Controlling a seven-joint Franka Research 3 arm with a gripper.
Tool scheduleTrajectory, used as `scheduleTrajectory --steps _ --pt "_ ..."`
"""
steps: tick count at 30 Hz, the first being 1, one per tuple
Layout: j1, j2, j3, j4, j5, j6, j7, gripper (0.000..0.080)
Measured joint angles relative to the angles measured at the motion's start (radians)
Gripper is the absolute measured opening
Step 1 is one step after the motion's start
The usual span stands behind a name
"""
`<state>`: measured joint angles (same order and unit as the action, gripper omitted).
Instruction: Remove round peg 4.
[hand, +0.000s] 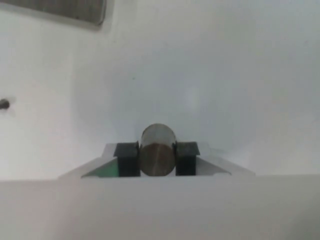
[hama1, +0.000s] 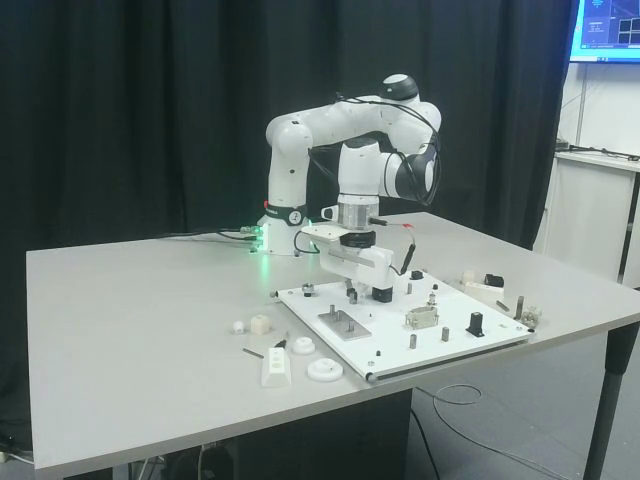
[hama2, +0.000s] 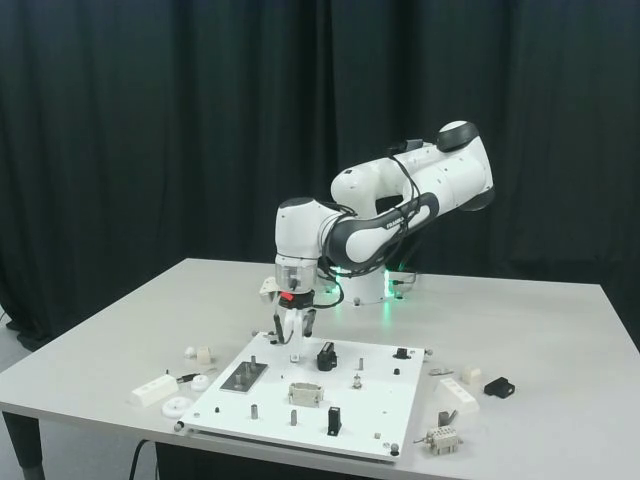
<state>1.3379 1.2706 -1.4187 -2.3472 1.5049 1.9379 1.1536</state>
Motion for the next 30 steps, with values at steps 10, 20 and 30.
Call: scheduleTrajectory --steps 10,20,30 --pt "0.000 0.000 -0.001 0.000 0.000 0.002 0.003 0.0149" --pt "-0.001 0.000 0.000 0.001 0.000 0.001 0.015 0.0149" --pt "-0.005 0.000 -0.001 0.003 -0.001 -0.002 0.017 0.0149"
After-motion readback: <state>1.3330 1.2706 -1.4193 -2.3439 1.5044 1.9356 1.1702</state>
